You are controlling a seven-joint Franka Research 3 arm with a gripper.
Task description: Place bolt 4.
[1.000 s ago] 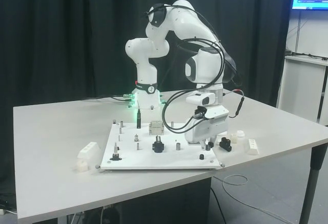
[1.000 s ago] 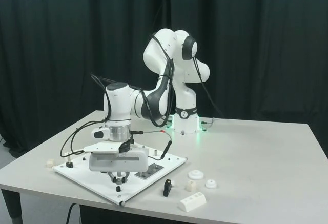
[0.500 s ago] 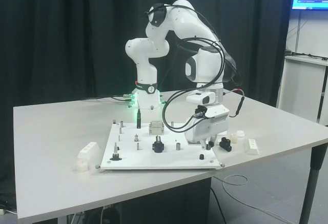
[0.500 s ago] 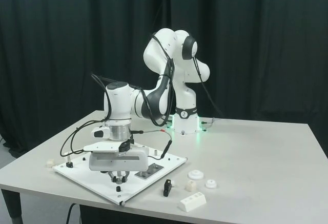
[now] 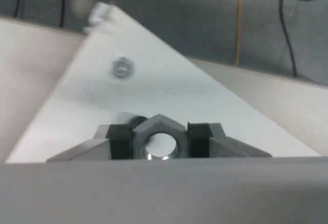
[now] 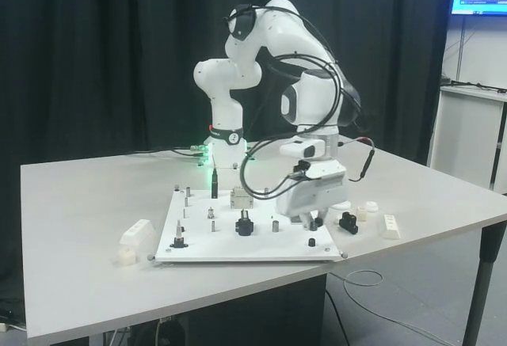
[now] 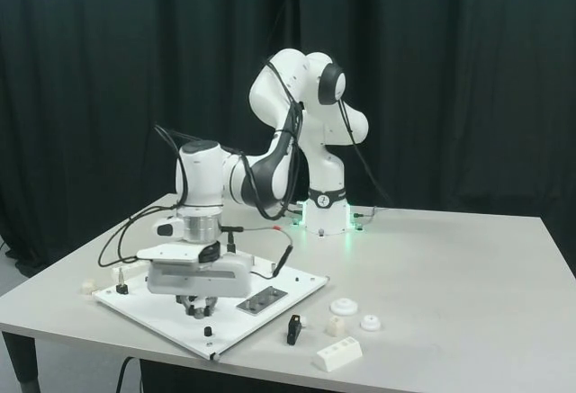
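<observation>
In the wrist view my gripper is shut on a grey hex-headed bolt, with a black pad pressed against each side of the head. The bolt hangs just above the white assembly board. From the first room view the gripper is low over the board's right part, and the bolt is hidden by the hand. In the second room view the gripper hovers close above the board. A small black piece stands on the board near its front corner, beside the gripper.
Several pegs and fittings stand on the board's left half, and a grey plate lies on it. Off the board lie a black clip, white round parts and white blocks. A hex nut sits ahead on the board.
The hand has shifted sideways along the board, away from the small black piece near the front corner, and risen slightly. Its fingers stay shut on the bolt.
</observation>
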